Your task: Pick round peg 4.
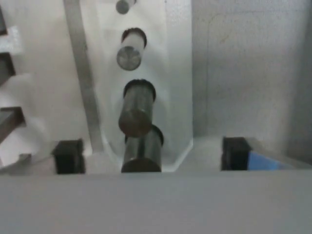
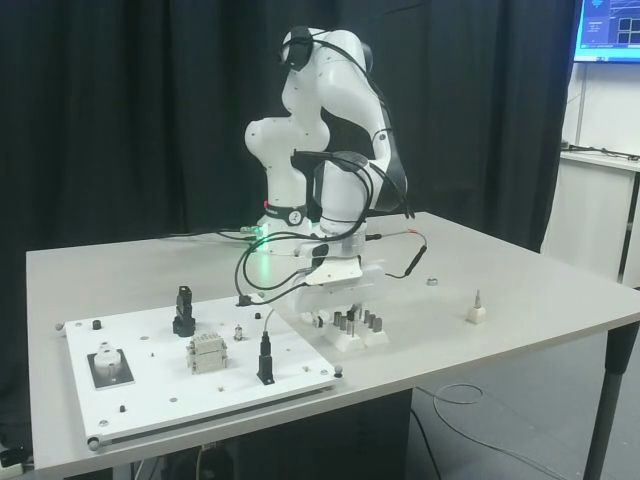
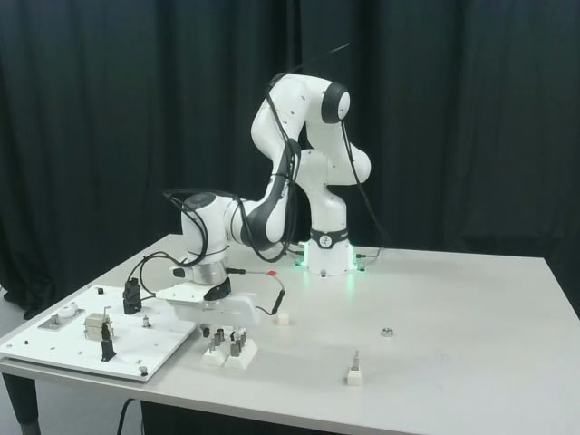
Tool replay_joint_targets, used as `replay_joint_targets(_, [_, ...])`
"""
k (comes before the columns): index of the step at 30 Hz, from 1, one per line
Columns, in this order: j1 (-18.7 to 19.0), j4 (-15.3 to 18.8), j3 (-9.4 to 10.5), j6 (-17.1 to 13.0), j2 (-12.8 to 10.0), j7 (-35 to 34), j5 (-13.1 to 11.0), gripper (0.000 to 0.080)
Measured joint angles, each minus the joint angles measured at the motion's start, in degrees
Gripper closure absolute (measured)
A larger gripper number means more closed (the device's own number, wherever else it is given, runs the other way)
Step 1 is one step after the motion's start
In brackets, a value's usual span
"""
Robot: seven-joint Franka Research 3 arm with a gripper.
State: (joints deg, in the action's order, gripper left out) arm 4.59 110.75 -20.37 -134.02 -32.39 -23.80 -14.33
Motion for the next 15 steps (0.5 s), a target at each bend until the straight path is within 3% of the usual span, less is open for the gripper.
replay_joint_targets(3, [0.0, 0.1, -0.01, -0.4, 0.1, 0.0, 0.0, 0.0152])
replay_joint_targets(4, [0.0, 0.2, -0.02, -0.4, 0.1, -0.1, 0.0, 0.0314])
replay_joint_targets(10, [0.0, 0.4, -0.13, -0.4, 0.6, -0.1, 0.0, 0.0314])
replay_joint_targets(11, [0.0, 0.4, -0.14, -0.4, 0.7, -0.2, 0.0, 0.0496])
replay_joint_targets(15, [0.0, 0.7, -0.16, -0.1, 1.3, -0.2, 0.0, 0.0496])
